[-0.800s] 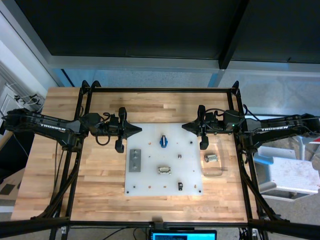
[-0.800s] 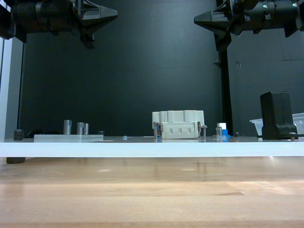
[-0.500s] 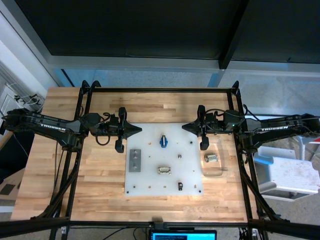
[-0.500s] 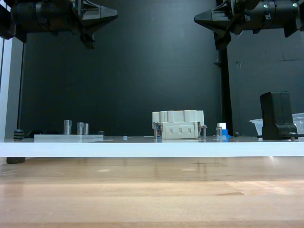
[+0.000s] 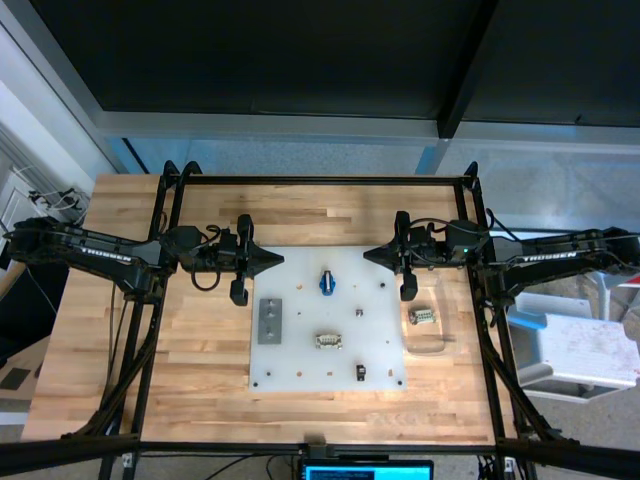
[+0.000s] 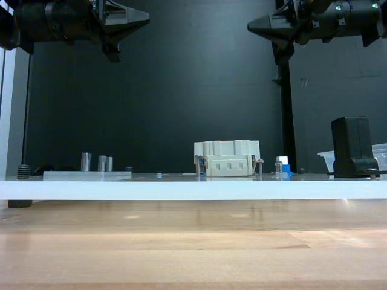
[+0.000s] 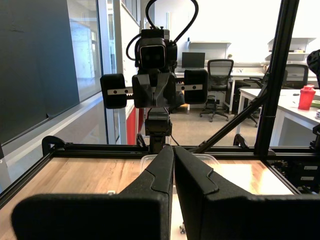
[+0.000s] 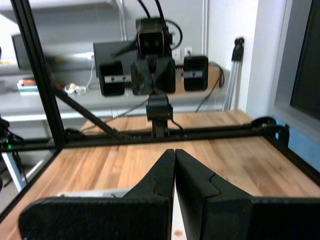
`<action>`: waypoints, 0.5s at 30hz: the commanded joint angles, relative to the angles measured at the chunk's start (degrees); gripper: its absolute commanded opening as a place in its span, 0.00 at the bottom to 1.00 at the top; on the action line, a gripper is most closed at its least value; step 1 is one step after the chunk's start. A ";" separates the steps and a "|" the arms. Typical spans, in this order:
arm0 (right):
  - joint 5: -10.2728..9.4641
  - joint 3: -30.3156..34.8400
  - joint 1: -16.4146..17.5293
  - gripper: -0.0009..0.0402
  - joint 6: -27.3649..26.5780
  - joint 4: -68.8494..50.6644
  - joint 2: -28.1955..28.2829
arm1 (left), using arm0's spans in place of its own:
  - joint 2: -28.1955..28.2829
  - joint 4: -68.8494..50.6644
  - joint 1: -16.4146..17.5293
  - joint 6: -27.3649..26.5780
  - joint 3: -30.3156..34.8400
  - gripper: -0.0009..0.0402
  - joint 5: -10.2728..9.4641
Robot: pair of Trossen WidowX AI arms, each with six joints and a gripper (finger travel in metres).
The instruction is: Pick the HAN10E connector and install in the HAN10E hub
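Small grey-beige rectangular HAN10E connector [image 5: 421, 316] lay in a clear plastic tray [image 5: 430, 346], long axis L-R, below & nearside of the right gripper [image 5: 368, 254] (left gripper [image 5: 279, 259] hung farther off, over white plate's [image 5: 300, 370] opp. corner), both w/ fingers pressed together.

Your wooden worktop [image 5: 200, 380] carries a white plate [image 5: 290, 355] lying flat at its centre. At the plate's 3 o'clock, just beside its edge, a clear shallow tray [image 5: 430, 348] sits on the wood with the HAN10E connector [image 5: 422, 317] inside. High above, the left claw [image 5: 281, 259] hangs toward the plate's 10 o'clock corner and the right claw [image 5: 366, 254] toward 1 o'clock, both pinched together.
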 commanded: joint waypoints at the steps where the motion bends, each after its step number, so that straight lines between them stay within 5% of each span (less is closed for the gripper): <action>1: -0.02 3.65 0.00 0.02 -0.20 -11.54 0.07 | 0.02 0.00 0.02 0.02 0.02 0.02 0.00; 15: 0.00 19.65 0.07 0.02 -2.10 -56.52 0.09 | 0.02 0.00 0.00 0.02 0.02 0.02 0.02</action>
